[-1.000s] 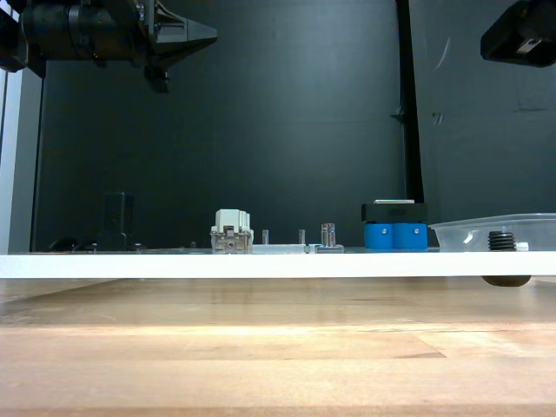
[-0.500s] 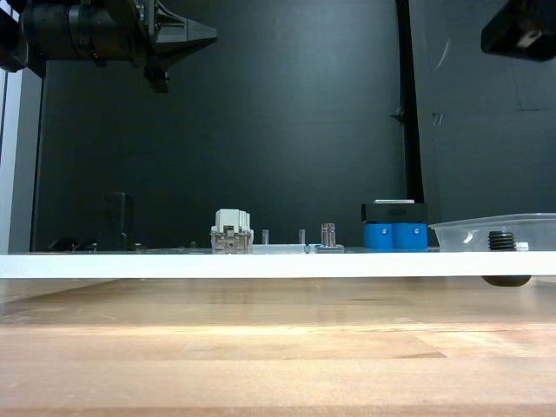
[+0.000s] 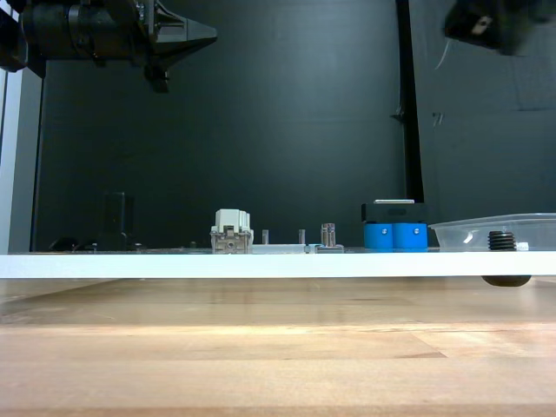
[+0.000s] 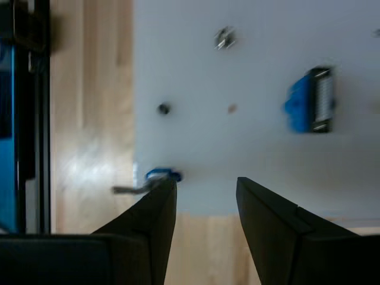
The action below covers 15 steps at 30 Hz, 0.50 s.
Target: Pick the RJ45 connector and install on taskboard
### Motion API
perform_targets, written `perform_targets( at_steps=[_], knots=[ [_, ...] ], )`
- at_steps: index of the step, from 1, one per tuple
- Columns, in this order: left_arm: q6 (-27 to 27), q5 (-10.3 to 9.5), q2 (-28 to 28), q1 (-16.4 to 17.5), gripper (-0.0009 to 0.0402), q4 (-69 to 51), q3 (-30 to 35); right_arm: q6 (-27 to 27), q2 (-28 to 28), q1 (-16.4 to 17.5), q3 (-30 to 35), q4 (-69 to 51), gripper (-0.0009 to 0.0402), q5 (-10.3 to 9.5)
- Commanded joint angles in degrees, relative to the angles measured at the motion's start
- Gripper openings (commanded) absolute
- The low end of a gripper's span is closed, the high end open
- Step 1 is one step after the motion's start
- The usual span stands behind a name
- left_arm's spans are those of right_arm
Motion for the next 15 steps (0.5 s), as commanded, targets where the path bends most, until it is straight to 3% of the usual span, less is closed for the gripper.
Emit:
perform_targets(
  at_steps=[1, 15],
  knots=[
    [0.00, 0.00, 0.00, 0.00, 0.0000, 0.02, 0.02, -3.89, -2.03, -3.80, -0.39, 0.11, 0.0118, -0.02],
    [0.02, 0.00, 0.00, 0.02, 0.0000, 0.02, 0.02, -20.24, -9.46, -20.28, -3.91, 7.69, 0.0041, -0.17]
  ],
)
